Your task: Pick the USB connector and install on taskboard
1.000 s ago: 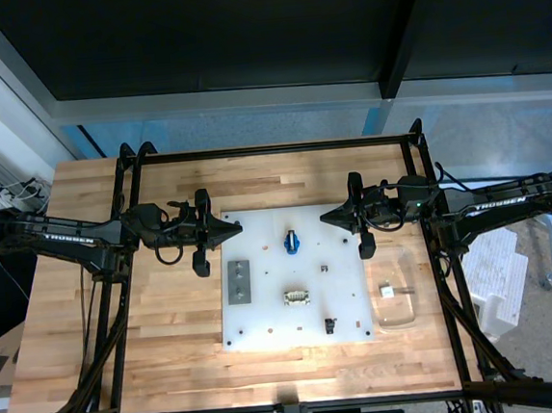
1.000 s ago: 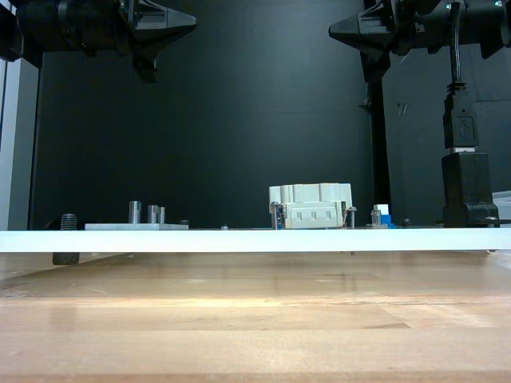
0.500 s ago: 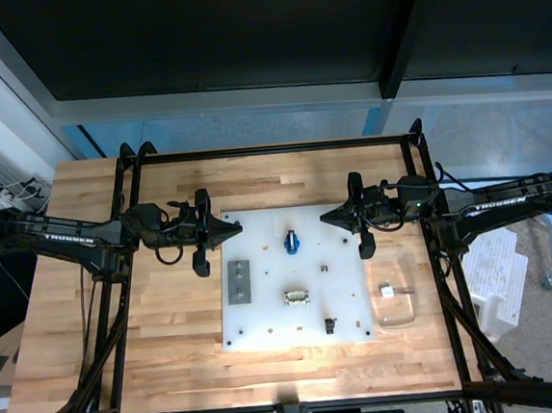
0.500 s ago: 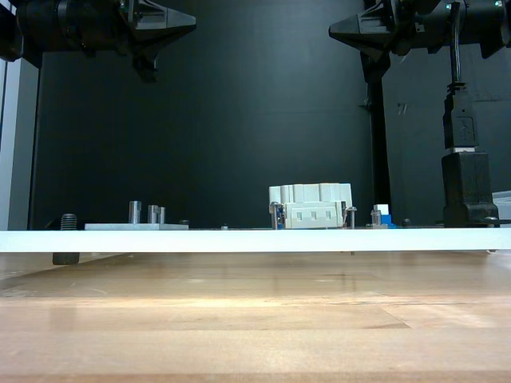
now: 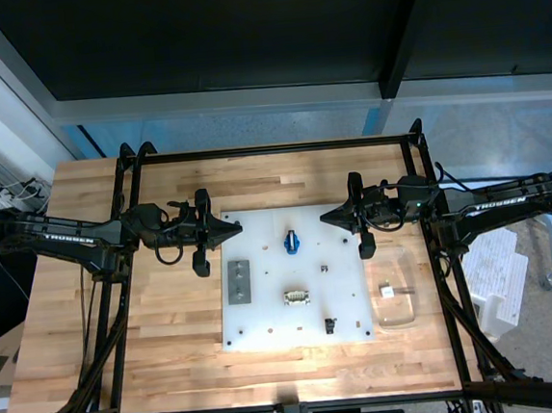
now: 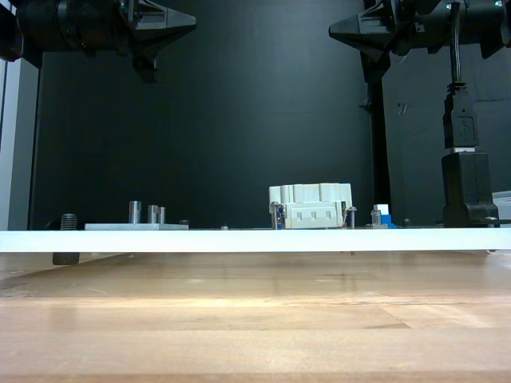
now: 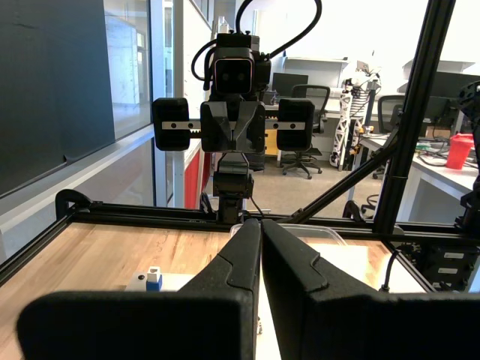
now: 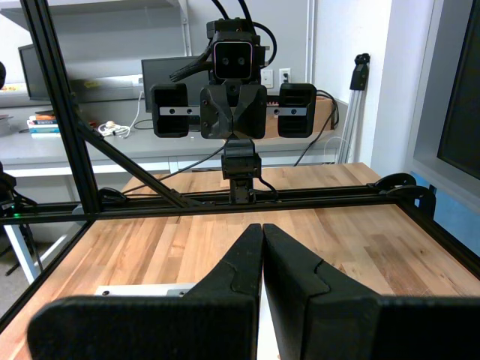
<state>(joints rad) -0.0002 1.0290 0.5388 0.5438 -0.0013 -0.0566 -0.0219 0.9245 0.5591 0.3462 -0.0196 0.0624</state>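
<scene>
Both arms reach level inward. The left gripper (image 5: 237, 226) and right gripper (image 5: 323, 218) hang closed and empty over the taskboard's (image 5: 266, 309) far corners. Only the low view shows the USB connector (image 6: 462, 128) upright on a black socket (image 6: 469, 191).

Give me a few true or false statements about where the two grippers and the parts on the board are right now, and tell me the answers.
1. The left gripper and the right gripper are both shut. True.
2. The right gripper rests on the taskboard. False: it hovers high above the board's far right corner, and the left gripper hovers above the far left corner.
3. The small white block lies on the taskboard. False: it lies in the clear tray, to the right of the board.
4. The beige connector stands on the taskboard. True.
5. The left gripper holds a part. False: there is nothing between its shut fingers.
</scene>
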